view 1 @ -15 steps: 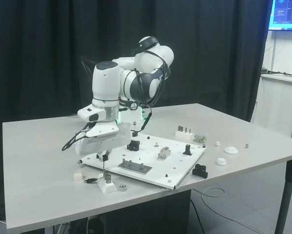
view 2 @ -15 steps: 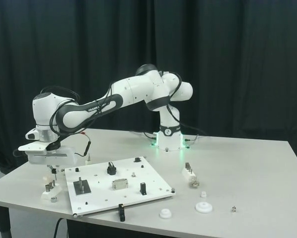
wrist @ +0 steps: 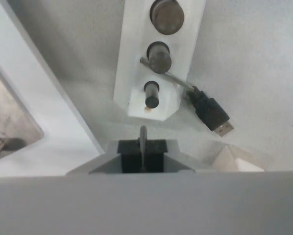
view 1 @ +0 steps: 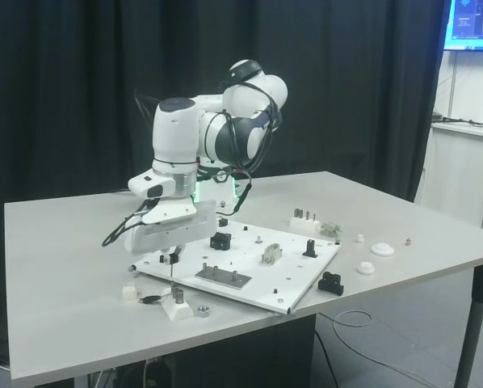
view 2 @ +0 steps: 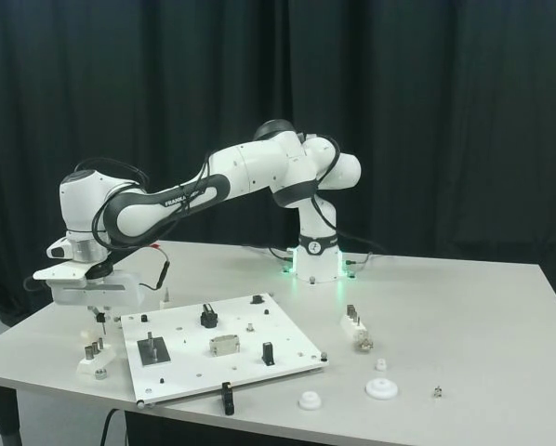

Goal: Insert round peg 1.

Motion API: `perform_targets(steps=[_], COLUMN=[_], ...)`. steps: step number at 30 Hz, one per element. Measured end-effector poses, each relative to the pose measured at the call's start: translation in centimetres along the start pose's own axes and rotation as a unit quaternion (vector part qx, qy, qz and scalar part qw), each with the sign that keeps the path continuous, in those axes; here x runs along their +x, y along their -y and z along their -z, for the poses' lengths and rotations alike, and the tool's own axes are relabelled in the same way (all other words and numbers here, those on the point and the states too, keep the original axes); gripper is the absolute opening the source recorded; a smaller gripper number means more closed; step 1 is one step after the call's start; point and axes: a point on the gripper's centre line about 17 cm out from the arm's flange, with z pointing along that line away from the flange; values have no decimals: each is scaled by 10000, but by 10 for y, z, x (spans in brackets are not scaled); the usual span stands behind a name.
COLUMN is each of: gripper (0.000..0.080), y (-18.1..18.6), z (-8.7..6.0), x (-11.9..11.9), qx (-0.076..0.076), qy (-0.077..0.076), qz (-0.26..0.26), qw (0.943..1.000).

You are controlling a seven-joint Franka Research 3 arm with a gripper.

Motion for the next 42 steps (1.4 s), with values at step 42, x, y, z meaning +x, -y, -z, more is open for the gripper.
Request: perform_targets(steps=[42], gripper=[15], y=[34], z=[28], x=[-11], qx=[458], qy=[358], qz=[-77], qw=[9983])
